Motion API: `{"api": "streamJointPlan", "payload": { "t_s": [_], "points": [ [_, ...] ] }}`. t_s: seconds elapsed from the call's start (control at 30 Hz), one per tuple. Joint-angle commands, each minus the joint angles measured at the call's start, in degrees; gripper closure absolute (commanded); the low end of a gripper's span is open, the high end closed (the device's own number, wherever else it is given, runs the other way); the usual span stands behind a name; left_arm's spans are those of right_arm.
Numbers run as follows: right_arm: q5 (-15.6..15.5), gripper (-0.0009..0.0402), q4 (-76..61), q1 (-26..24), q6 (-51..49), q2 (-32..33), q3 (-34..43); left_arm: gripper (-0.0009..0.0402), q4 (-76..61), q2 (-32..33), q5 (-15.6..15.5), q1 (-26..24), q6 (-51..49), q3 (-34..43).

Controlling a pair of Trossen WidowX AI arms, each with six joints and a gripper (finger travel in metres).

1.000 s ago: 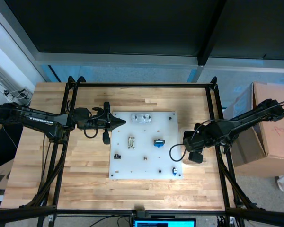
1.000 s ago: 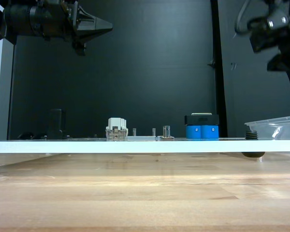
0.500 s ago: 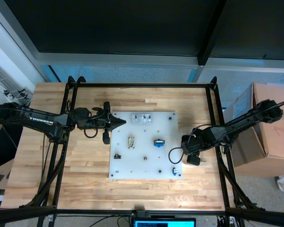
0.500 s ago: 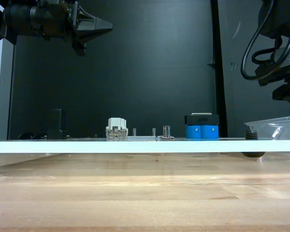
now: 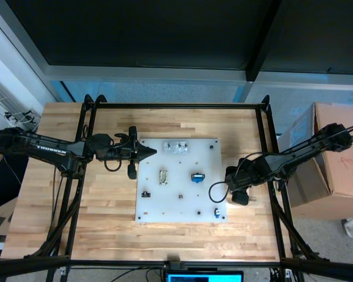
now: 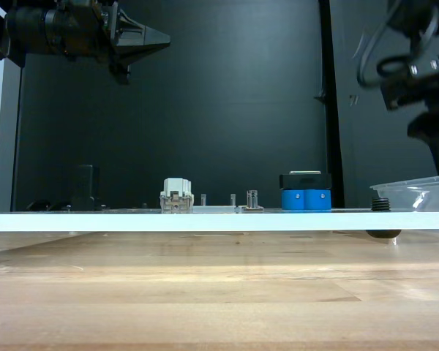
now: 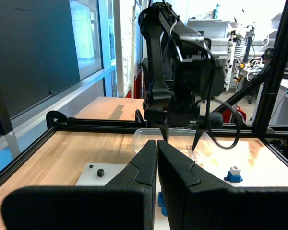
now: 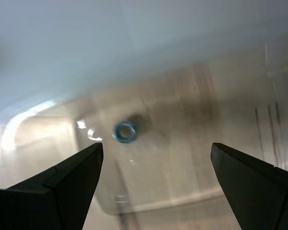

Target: Unfasten the M12 nut and place it in the container

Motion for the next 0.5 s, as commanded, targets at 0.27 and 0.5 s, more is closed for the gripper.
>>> {"api": "streamJointPlan", "payload": {
  "t_s": [0.27,0.5],
  "points": [
    [6.1,0.0158,5.3,-3.5,-9.2,-3.2,10.2,0.0393,0.0,0.0,0.0,0.0,0.0,0.0],
    [6.1,0.0283,22.2,-5.9,-18.5,-4.5,10.1,0.0393,0.0,0.0,0.0,0.0,0.0,0.0]
  ]
}}
